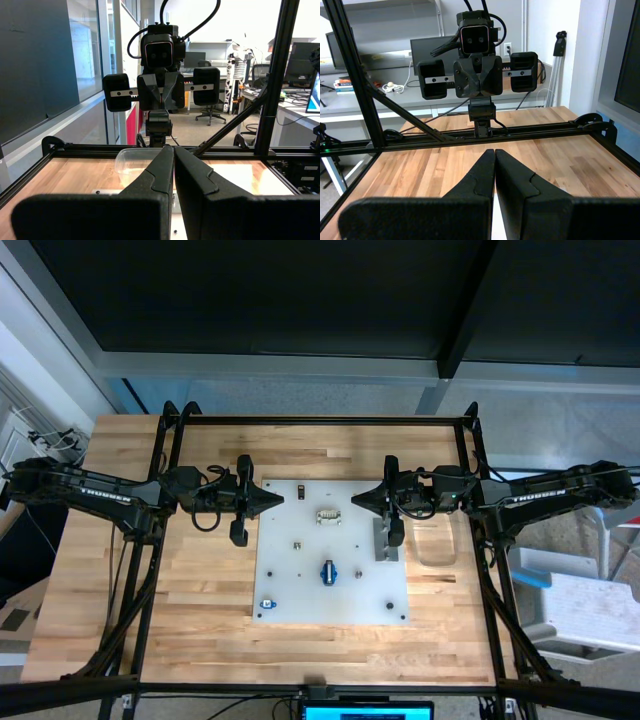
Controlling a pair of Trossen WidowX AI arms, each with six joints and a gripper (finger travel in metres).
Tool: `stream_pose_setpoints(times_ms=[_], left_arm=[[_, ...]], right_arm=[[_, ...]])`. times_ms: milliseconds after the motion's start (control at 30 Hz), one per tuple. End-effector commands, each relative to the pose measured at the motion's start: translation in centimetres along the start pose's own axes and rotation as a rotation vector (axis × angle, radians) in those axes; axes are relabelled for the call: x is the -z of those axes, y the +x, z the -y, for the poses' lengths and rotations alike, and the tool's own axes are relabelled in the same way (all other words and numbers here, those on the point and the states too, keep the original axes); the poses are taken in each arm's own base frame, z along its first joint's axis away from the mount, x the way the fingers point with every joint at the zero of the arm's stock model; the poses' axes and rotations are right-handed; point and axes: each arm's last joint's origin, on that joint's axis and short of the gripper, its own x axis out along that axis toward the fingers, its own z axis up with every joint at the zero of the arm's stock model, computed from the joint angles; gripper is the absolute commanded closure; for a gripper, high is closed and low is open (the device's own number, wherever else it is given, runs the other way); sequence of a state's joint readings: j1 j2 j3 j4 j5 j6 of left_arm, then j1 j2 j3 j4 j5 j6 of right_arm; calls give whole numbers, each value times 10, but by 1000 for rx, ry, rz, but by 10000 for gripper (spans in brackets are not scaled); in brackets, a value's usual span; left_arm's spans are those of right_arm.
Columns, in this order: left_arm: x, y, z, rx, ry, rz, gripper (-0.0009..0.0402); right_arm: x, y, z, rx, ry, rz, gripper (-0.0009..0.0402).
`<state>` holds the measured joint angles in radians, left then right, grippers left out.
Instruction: Pick the 16mm cylinder and place it in the container
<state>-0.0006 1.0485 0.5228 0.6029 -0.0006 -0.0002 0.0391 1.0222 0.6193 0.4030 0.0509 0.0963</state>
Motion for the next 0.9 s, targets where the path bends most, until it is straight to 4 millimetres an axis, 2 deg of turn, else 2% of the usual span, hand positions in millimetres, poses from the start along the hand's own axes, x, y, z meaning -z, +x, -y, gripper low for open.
stream_pose_setpoints(times_ms=[33, 533, 700, 900], left_arm=[[0, 0, 0, 0, 0, -1, 393], [0, 0, 0, 0, 0, 0, 393], [0, 0, 0, 0, 0, -1, 393], [0, 0, 0, 0, 0, 0, 393]], right_arm=[[0, 0, 0, 0, 0, 0, 393], [-3, 1, -1, -2, 26, -7, 393], [-6, 2, -1, 13, 23, -133, 393], [-23, 0, -2, 32, 17, -297, 393]])
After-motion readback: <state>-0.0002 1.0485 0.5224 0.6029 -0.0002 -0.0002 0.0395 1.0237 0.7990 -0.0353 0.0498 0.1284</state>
